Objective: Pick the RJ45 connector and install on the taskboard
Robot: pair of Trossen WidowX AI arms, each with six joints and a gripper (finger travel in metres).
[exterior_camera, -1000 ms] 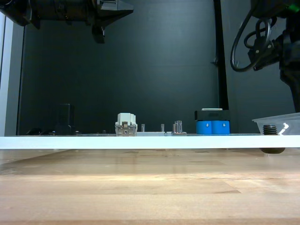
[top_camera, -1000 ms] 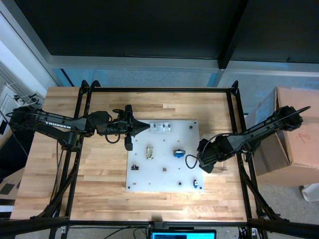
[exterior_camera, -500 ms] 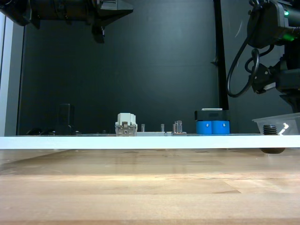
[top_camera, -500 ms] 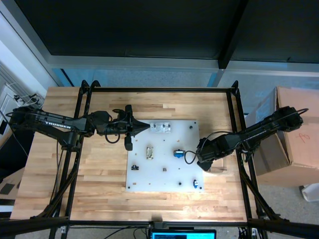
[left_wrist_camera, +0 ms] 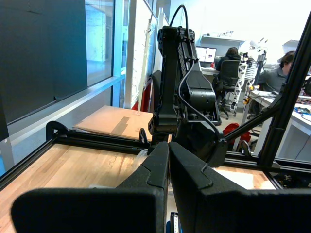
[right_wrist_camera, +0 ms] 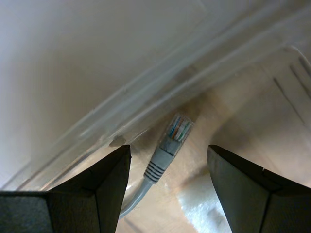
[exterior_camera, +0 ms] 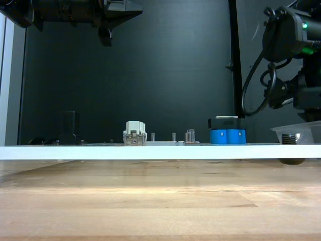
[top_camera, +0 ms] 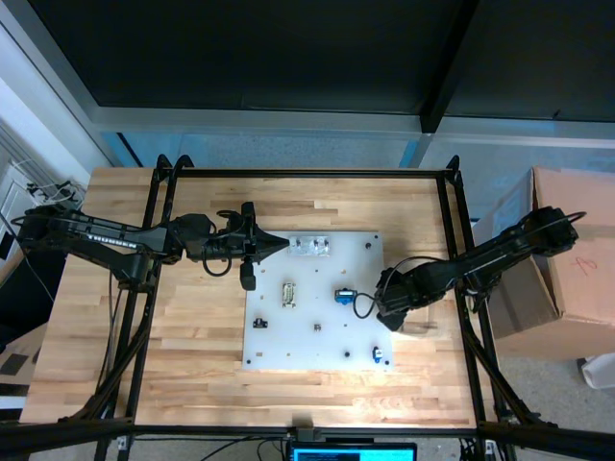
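Risk of shoving the grey-booted RJ45 connector [right_wrist_camera: 174,132], loose in the clear plastic tray [right_wrist_camera: 146,82] beneath the spread right hand [top_camera: 392,315] at centre right, against a wall; left hand [top_camera: 279,246] pinched together, centre left.

surface: wooden table [top_camera: 192,355] | on it: white taskboard [top_camera: 288,351], clear tray [exterior_camera: 313,132] alongside

Our left arm [top_camera: 106,240] reaches in level from the high view's left edge, its left gripper [top_camera: 281,244] left of centre, fingers pressed together. Our right arm [top_camera: 500,252] slants in from the right; the right gripper [top_camera: 388,316] tilts downward, fingers [right_wrist_camera: 87,194] spread apart.
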